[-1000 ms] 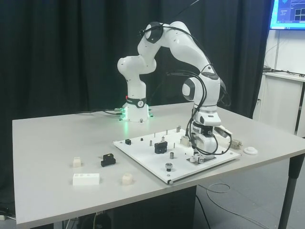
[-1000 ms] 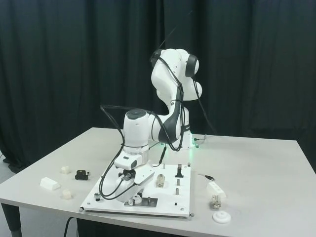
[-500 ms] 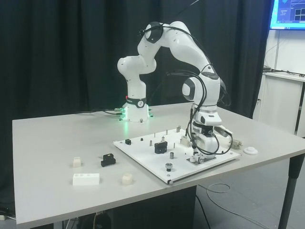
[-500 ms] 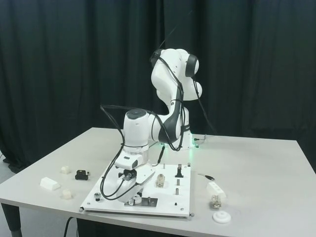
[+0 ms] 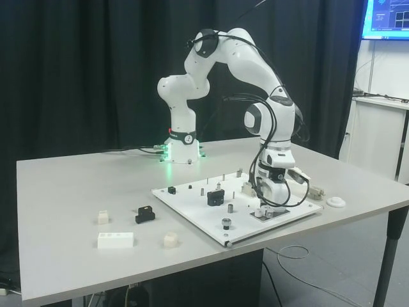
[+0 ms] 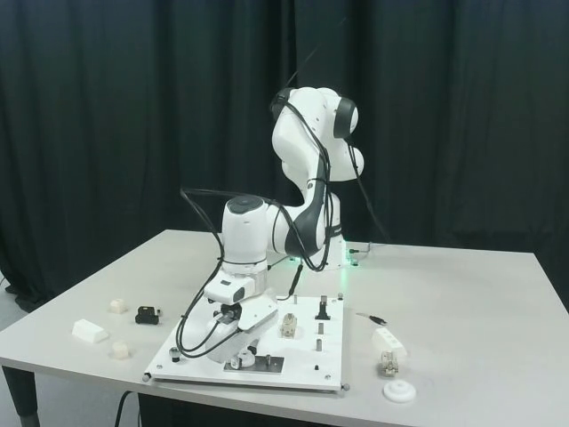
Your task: Remove medium gear.
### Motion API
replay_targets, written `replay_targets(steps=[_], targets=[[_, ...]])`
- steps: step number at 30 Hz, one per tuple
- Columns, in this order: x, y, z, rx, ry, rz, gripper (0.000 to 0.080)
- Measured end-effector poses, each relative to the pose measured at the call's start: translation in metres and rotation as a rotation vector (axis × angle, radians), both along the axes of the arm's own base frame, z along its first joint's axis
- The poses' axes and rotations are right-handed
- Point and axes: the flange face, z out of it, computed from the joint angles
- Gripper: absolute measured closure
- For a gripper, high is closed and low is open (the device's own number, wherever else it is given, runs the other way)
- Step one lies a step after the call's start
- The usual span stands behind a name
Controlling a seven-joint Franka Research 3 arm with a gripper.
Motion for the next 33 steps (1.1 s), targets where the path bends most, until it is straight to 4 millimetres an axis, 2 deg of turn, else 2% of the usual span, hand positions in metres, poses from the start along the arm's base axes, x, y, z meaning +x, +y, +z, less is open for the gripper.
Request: replay_targets(steps=[11,33], targets=[[-0.0002,0.0002,0.0005,0.0,0.006,0.067,0.0407],[-0.0003,-0.0006,0.0029,0.004,-0.003,-0.046,0.0407]])
